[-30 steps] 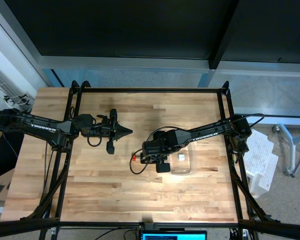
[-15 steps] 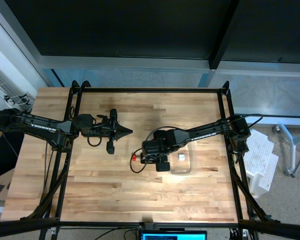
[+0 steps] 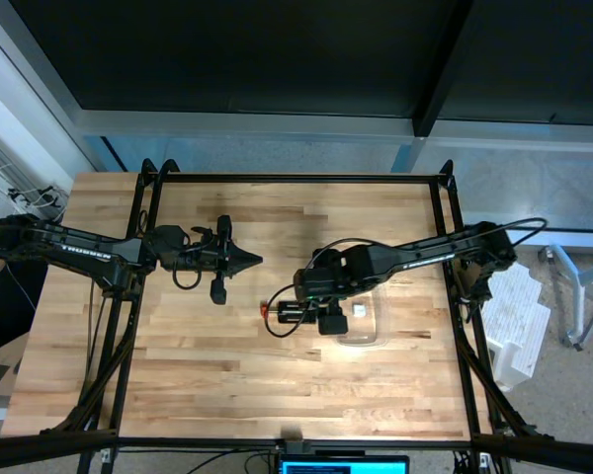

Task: Pick the USB-C connector and install on taskboard

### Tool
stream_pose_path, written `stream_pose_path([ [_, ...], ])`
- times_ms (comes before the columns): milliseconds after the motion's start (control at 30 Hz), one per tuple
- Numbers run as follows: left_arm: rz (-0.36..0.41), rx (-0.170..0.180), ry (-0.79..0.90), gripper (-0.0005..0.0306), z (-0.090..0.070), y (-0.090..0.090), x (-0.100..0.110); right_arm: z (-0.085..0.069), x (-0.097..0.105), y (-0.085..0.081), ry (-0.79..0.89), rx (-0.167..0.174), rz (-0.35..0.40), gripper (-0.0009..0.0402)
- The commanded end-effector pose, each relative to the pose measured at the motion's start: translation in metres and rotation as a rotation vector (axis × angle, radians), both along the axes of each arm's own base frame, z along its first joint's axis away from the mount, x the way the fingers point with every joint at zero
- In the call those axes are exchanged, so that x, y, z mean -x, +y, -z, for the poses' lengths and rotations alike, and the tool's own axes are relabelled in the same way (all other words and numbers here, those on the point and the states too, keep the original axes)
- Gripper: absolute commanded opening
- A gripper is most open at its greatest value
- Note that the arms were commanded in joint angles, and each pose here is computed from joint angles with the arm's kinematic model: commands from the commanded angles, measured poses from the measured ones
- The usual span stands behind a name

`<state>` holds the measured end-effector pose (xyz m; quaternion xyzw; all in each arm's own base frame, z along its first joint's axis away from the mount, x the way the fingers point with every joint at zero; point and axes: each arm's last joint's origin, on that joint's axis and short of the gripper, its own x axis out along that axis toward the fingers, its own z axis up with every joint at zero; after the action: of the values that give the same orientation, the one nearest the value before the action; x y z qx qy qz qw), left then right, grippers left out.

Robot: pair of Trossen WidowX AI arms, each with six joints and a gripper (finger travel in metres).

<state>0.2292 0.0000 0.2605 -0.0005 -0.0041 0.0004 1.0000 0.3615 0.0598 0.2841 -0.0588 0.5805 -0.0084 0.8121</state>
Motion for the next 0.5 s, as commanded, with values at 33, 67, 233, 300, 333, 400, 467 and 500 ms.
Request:
stream_pose_path([
  [33, 0.000, 0.000, -0.003, 0.0000, -0.0003, 0.0000, 0.0001, -0.0050, 0.0029, -0.0007, -0.008, -0.002, 0.001, 0.0241],
  [67, 0.000, 0.000, 0.000, 0.0000, 0.0000, 0.0000, 0.0000, -0.0067, 0.0040, -0.0008, -0.011, -0.002, 0.000, 0.0240],
  [233, 0.000, 0.000, -0.002, 0.0000, -0.0003, 0.0000, 0.0001, -0.0070, 0.0041, -0.0004, -0.013, -0.002, -0.001, 0.0234],
  [300, 0.000, 0.000, -0.001, 0.0000, -0.0002, 0.0001, 0.0001, -0.0070, 0.0040, -0.0004, -0.014, -0.002, -0.001, 0.0231],
  [333, 0.000, 0.000, 0.001, 0.0000, 0.0002, 0.0001, -0.0001, -0.0070, 0.0040, -0.0003, -0.014, -0.002, -0.002, 0.0230],
  [400, 0.000, 0.000, 0.001, 0.0000, 0.0001, 0.0000, 0.0000, -0.0070, 0.0040, 0.0001, -0.015, -0.002, -0.003, 0.0228],
  [467, 0.000, 0.000, -0.001, 0.0000, -0.0002, 0.0001, 0.0001, -0.0074, 0.0042, 0.0003, -0.015, -0.008, -0.004, 0.0224],
  [500, 0.000, 0.000, -0.002, 0.0000, -0.0002, 0.0000, 0.0001, -0.0087, 0.0051, 0.0002, -0.018, -0.012, -0.006, 0.0221],
])
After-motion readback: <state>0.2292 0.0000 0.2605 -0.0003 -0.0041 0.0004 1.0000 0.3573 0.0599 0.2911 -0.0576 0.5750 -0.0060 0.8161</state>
